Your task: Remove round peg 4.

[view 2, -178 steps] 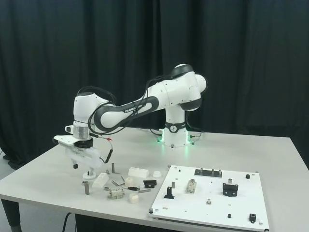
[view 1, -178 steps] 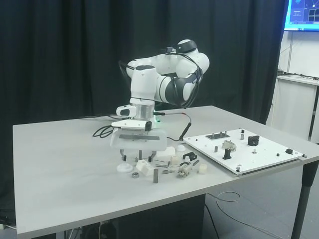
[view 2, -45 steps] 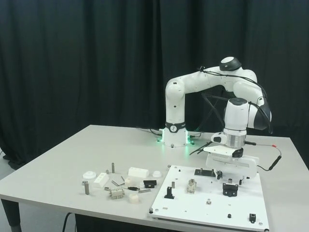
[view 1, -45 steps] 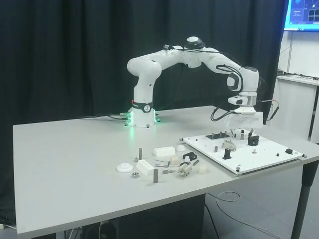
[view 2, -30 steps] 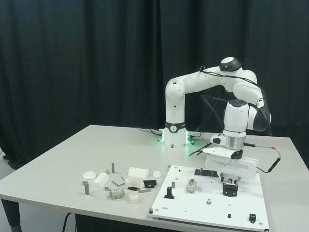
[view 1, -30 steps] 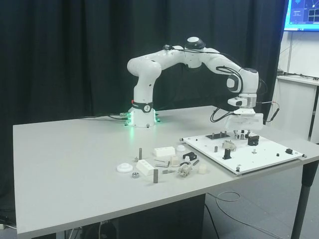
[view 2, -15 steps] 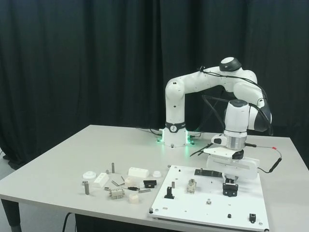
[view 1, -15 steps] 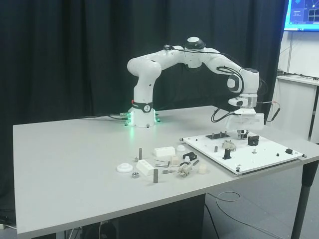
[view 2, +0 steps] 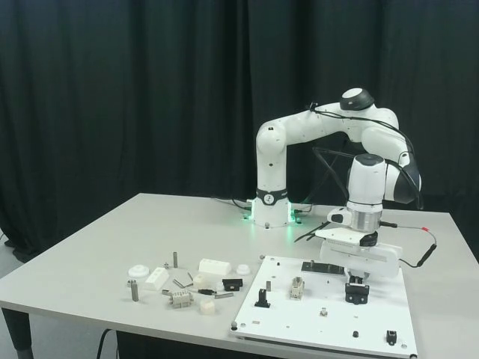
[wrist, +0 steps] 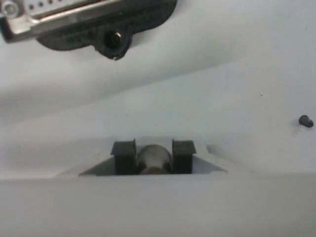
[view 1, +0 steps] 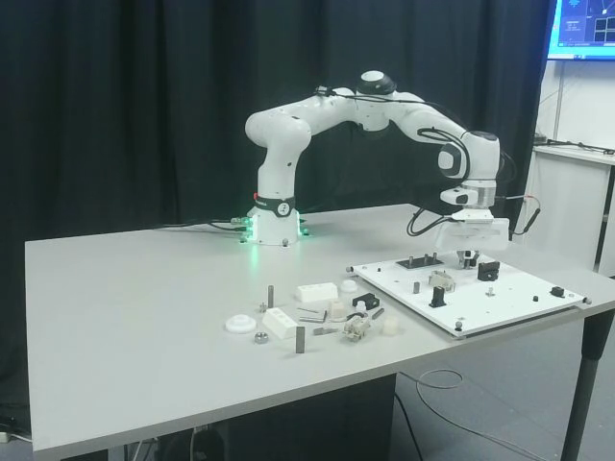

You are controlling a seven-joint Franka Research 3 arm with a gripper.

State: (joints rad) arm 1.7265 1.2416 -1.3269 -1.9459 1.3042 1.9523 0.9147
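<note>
No readable writing. Fingers clamped on round peg 4 above white board; since half second ago, raised slightly, barely moved.

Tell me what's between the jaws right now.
A grey round peg sits between the two black fingertips, clamped by the gripper over the white board. Its lower end is hidden behind the gripper body.

On the grey tabletop lies a white board with small black fixtures on it. Beside the board are loose parts (mostly white blocks), among them a white disc.
</note>
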